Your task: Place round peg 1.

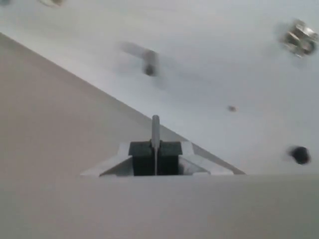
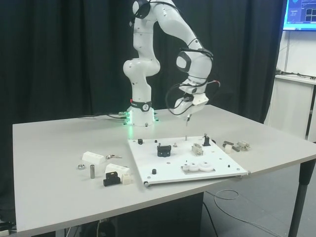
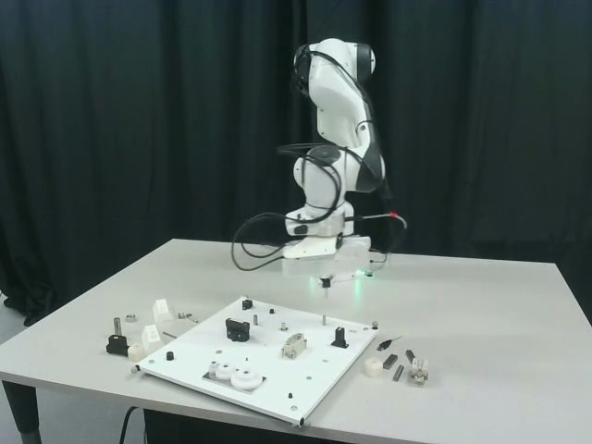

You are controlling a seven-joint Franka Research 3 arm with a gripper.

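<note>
Round peg 1 (image 1: 155,130) is sitting pinched between my two black fingers (image 1: 141,158), my claw (image 1: 156,149) closing tight on this one thin peg, high over the far edge of the single white board (image 2: 217,160). Beyond it on that board, one post (image 1: 149,62) is blurring and one nut (image 1: 300,38) is hard to read. My grey desk (image 2: 49,148) is lying underneath.
</note>
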